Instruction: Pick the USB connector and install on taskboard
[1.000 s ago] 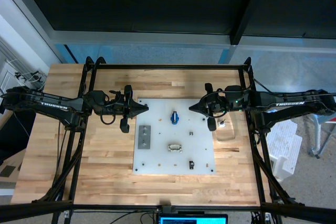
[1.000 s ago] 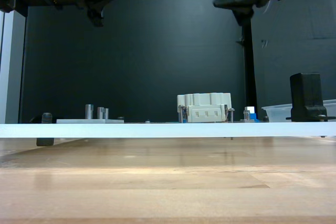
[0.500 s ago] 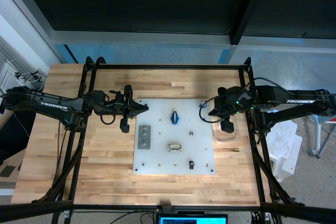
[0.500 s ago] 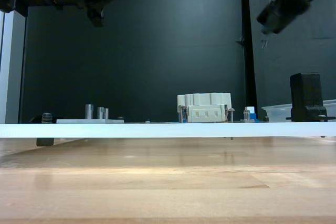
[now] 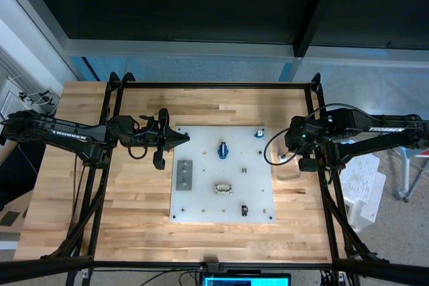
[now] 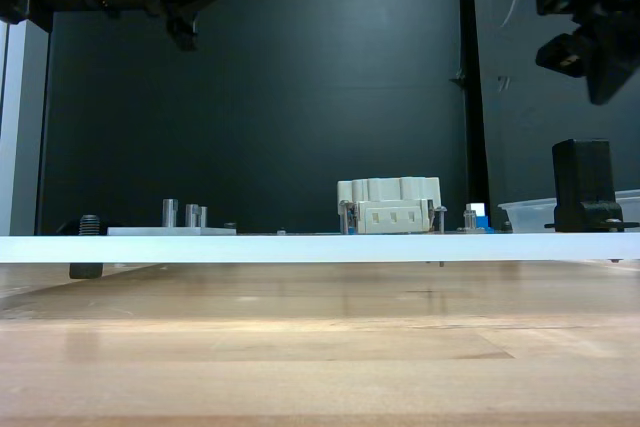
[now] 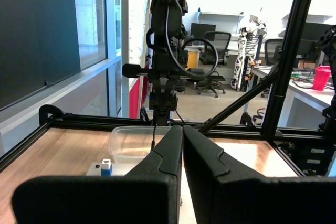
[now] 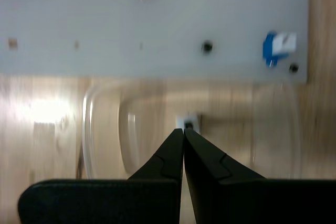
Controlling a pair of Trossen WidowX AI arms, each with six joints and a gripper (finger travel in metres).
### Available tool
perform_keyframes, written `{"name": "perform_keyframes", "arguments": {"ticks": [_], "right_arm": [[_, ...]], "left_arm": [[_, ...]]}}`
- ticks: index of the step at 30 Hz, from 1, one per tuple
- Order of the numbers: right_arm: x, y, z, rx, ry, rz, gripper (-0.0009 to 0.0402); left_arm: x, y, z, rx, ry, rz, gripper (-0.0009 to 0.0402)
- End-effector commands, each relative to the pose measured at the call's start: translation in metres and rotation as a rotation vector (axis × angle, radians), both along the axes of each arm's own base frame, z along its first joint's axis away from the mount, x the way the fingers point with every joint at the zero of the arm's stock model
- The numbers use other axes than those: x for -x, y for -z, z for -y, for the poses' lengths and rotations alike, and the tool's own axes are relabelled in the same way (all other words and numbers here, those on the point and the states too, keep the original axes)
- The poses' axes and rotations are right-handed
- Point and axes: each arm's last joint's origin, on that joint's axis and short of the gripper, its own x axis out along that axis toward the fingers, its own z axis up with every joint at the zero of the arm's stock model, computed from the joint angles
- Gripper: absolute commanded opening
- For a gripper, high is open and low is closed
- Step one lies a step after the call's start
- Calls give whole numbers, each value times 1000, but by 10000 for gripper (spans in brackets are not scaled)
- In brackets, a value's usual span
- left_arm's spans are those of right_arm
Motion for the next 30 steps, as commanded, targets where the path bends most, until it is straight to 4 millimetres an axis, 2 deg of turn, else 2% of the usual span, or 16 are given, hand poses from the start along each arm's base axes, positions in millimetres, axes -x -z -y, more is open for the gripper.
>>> {"name": "perform_keyframes", "arguments": {"ticks": [1, 5, 12, 20, 30], "right_arm": [[3, 3, 0, 5, -14, -39, 1], [4, 7, 0, 22, -35, -58, 14], [-4, 16, 2, 72, -57, -123, 65], [-13, 42, 2, 73, -60, -174, 111], [-27, 61, 3, 99, -69, -196, 135]], "left_arm": [[0, 0, 0, 0, 0, 0, 0], [0, 0, 0, 0, 0, 0, 0], [0, 0, 0, 0, 0, 0, 0], [0, 0, 0, 0, 0, 0, 0], [0, 0, 0, 0, 0, 0, 0]]}}
